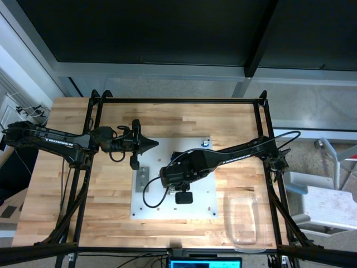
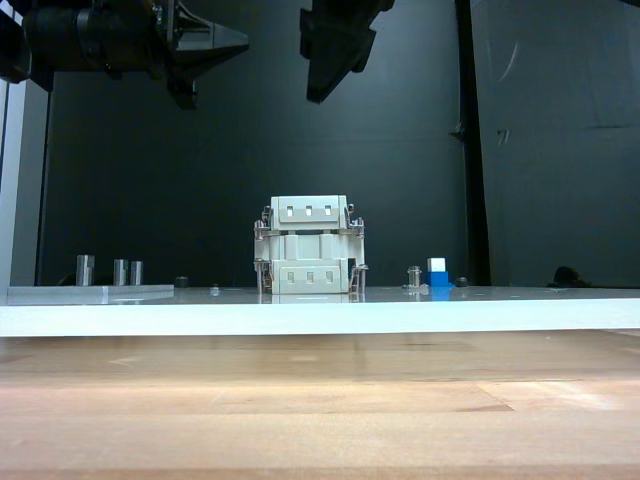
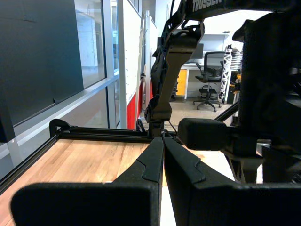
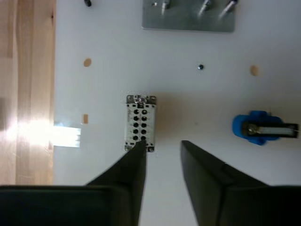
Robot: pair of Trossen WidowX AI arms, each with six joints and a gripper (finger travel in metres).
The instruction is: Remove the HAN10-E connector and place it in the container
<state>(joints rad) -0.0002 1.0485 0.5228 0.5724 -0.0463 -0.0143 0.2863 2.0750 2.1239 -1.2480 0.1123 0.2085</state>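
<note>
1. Right wrist view, looking straight down: the right gripper (image 4: pixel 162 143) hovers over the white task board (image 4: pixel 94 37); its fingers are spread, probably to straddle the HAN10-E connector (image 4: pixel 139 123), which stands on the board, off-centre under one fingertip.
2. HAN10-E connector: a light-grey block with two rows of dark pin holes and metal ends; in the low view it stands two tiers tall.
3. Left gripper (image 1: pixel 153 144): idle above the board's left side, fingers pressed together; the clear container (image 1: pixel 245 220) sits well apart.
</note>
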